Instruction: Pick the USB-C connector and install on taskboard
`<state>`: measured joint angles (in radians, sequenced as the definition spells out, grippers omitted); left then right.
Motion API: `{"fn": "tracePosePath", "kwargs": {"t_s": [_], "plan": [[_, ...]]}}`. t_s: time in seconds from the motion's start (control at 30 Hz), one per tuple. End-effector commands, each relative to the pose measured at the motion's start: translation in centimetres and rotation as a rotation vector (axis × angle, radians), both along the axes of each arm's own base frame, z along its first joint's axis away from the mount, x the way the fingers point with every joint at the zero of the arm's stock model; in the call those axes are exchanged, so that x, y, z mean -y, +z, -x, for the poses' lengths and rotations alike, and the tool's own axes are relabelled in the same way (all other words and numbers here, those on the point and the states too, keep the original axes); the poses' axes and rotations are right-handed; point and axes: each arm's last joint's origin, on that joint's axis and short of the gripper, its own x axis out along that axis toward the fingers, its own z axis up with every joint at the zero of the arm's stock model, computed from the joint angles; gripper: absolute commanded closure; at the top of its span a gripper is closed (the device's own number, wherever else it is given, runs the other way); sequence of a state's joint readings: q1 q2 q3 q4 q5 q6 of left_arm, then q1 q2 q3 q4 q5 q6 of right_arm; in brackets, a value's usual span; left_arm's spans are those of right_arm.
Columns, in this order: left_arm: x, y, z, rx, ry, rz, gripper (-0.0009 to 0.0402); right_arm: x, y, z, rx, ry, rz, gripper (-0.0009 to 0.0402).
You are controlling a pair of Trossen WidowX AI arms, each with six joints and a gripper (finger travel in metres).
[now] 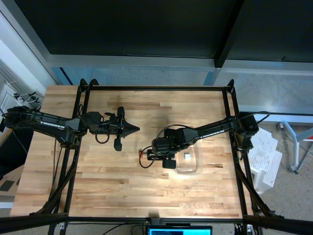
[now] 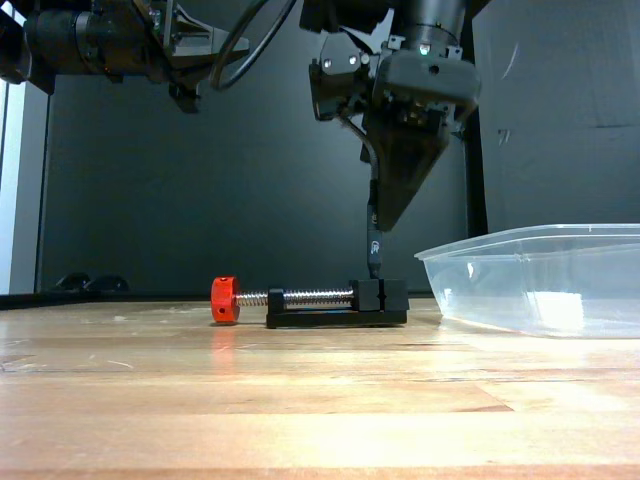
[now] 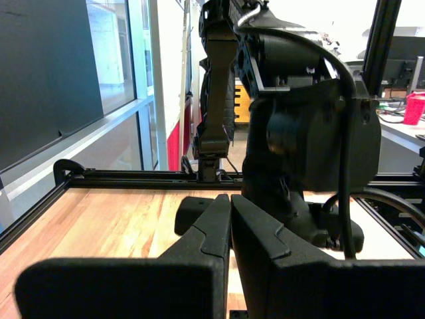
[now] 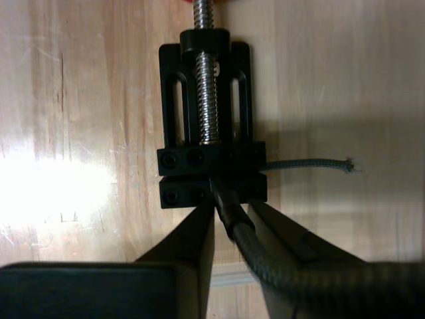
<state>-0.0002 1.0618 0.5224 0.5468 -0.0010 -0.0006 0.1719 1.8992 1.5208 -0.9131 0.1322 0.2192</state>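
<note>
High view, mid-left of the frame: the left gripper (image 1: 137, 129) hangs over the pale wooden butcher-block table (image 1: 122, 191) and points toward centre. It is well apart from the work, w/ nothing in it. Its black fingers (image 3: 212, 229) are pressed together along their length.

Low view, left of centre: the taskboard (image 2: 336, 319), a small black rectangular clamp-like block, lies flat on the wood. At its left end is a round orange-red knob (image 2: 225, 299). A silvery threaded rod (image 2: 310, 297) runs from the knob rightward into the taller black end of the block.

Directly above that taller end is the USB-C connector (image 2: 374, 250). It is a thin, dark grey, fingertip-sized piece w/ a small silvery glint on its side, standing upright. Its lower tip is right at the block's top face. In the right wrist view it meets the narrow slot btw the block's two black jaw pieces. How deep it sits, can't tell.

The right gripper (image 2: 378, 222) comes straight down from the upper centre of the low view and is clamped on the connector. A dark braided cable (image 4: 299, 282) trails back from the connector past the fingers. A thin grey braided strand (image 4: 312, 163) w/ a frayed tip juts from the block's side.

Right of the frame: a clear plastic rectangular tray (image 2: 600, 240) sits just beside the taskboard. It holds a small white square piece (image 1: 188, 156).
</note>
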Motion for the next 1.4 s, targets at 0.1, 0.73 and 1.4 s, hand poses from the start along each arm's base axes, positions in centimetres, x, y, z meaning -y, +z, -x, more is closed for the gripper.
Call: {"fn": "tracePosePath", "kwargs": {"t_s": [0.1,0.73,1.4], "plan": [[0.0,0.0,0.0,0.000,0.000,0.000,0.0393,0.0,1.6,0.2,0.037,-0.007,-0.009,0.0257],[0.0,0.0,0.0,0.000,0.000,0.000,0.0393,0.2,5.1,2.2,0.103,-0.002,-0.023,0.0199],[0.0,0.0,0.0,0.000,0.000,0.000,0.0393,2.6,8.6,7.1,0.475,0.081,0.005,0.0297]]}}
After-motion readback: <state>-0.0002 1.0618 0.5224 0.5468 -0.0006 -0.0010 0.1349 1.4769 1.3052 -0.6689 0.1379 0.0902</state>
